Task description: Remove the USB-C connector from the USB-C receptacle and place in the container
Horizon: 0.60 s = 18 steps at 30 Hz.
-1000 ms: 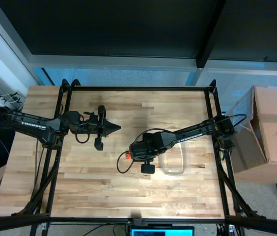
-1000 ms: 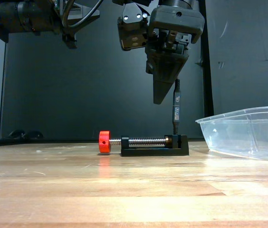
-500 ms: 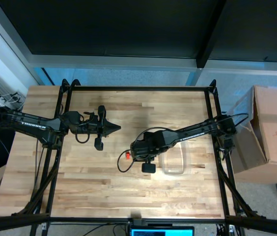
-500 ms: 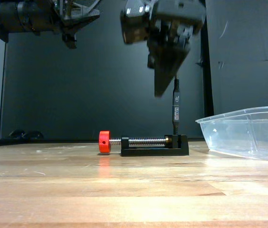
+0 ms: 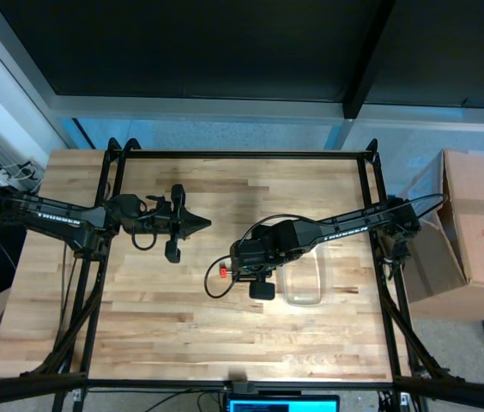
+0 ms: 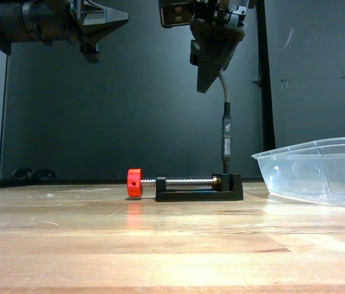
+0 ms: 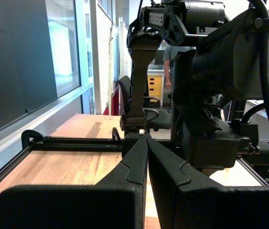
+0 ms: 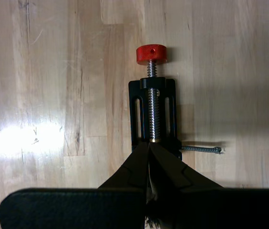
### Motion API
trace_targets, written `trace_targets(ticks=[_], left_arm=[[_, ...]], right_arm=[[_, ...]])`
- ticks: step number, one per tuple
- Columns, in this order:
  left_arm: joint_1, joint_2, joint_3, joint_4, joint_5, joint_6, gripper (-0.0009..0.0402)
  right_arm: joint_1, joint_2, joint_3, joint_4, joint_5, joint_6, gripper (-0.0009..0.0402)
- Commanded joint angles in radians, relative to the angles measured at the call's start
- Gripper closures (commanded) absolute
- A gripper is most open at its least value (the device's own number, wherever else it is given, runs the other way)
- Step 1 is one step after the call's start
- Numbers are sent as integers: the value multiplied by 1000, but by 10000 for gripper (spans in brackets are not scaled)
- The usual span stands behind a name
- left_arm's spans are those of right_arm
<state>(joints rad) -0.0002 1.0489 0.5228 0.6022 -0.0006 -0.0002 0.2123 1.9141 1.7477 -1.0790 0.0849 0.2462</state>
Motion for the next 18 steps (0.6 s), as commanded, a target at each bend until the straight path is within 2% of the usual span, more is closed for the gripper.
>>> trace_targets(ticks=[1,11,14,18], left_arm=[[0,0,0,0,0,0,393],[0,0,0,0,0,0,393],[0,0,0,0,0,0,393],[0,0,0,0,0,0,393]], right_arm=[[1,-1,1,-16,1,-10,366],[16,-17,1,-40,1,-19,197],[25,-31,-2,-73,2,-17,170],[34,-47,-14,-108,2,-17,165]])
